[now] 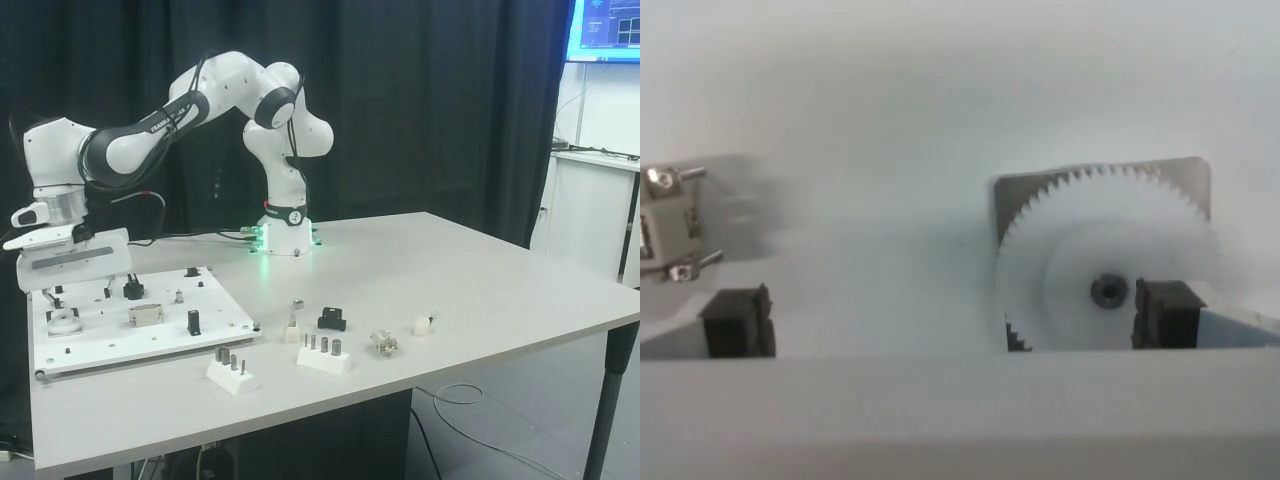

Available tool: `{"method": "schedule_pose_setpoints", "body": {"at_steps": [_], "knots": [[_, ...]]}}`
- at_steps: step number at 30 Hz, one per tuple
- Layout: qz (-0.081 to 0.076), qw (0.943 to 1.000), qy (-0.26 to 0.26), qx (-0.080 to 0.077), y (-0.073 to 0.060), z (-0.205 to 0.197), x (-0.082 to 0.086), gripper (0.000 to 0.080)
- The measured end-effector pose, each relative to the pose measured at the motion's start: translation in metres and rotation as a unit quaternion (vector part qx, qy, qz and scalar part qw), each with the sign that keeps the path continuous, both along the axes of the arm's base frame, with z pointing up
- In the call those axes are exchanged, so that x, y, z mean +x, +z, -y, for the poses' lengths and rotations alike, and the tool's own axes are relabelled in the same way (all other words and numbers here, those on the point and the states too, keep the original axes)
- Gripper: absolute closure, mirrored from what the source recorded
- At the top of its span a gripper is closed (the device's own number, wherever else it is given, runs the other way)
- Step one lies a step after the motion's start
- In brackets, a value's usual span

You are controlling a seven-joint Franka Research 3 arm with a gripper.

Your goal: Pick bolt 4.

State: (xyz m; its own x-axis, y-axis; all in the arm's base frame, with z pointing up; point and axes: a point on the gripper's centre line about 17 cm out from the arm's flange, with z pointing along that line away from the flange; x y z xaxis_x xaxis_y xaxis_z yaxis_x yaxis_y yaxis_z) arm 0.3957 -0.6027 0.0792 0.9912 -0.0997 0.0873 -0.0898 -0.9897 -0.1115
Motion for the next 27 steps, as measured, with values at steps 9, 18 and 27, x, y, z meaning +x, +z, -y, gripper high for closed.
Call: {"method": "schedule_pose_setpoints", "body": {"at_steps": [9, 18, 27], "knots": [[-0.001, 1.0, 0.007, -0.007, 0.012, 0.001, 0.002, 0.0003], [-0.004, 0.9999, 0.01, -0.011, 0.016, 0.001, 0.003, 0.0003], [-0.002, 0.9998, 0.012, -0.013, 0.021, 0.0, 0.007, 0.0003]]}}
